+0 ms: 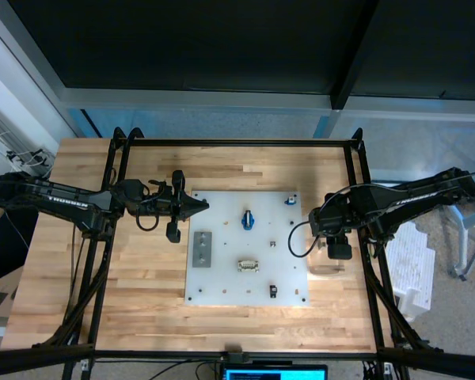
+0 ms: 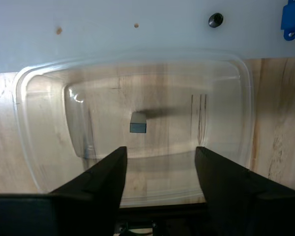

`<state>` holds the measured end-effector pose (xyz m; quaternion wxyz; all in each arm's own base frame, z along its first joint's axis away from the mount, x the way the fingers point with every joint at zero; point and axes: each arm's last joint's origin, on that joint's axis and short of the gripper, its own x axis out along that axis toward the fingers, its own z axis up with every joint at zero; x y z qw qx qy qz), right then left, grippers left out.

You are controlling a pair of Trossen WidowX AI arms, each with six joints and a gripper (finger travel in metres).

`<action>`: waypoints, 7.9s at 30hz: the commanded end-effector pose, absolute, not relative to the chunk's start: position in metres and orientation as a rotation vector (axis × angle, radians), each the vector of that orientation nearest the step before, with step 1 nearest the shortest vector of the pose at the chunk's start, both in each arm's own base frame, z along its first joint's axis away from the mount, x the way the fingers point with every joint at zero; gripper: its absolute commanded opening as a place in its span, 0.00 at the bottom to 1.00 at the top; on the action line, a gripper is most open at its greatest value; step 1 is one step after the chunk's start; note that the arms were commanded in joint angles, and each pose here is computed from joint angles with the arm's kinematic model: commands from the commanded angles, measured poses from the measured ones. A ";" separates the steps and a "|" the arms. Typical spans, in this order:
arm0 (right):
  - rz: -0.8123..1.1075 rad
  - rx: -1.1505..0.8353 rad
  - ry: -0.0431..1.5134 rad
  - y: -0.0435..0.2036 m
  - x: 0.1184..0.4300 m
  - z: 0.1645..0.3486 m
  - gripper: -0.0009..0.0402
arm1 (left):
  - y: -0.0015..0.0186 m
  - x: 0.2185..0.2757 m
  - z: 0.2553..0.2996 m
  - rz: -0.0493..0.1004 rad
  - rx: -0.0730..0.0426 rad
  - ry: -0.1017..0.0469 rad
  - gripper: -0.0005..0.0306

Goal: Pick the 16mm bar and install on taskboard

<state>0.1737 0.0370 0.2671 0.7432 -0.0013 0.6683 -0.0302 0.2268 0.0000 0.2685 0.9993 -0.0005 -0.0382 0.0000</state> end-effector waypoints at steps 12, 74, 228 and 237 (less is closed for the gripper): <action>-0.070 -0.034 1.484 0.041 0.176 0.247 0.62 | 0.0000 0.2268 0.2686 0.000 -0.001 -0.077 0.02; -0.087 0.038 1.474 0.048 0.172 0.182 0.60 | 0.0000 0.2268 0.2686 0.000 -0.001 -0.077 0.02; -0.062 0.040 1.461 0.183 0.260 0.235 0.04 | 0.0000 0.2268 0.2686 0.000 -0.001 -0.077 0.02; -0.060 0.029 1.467 0.188 0.263 0.227 0.04 | 0.0000 0.2268 0.2686 0.000 -0.001 -0.077 0.02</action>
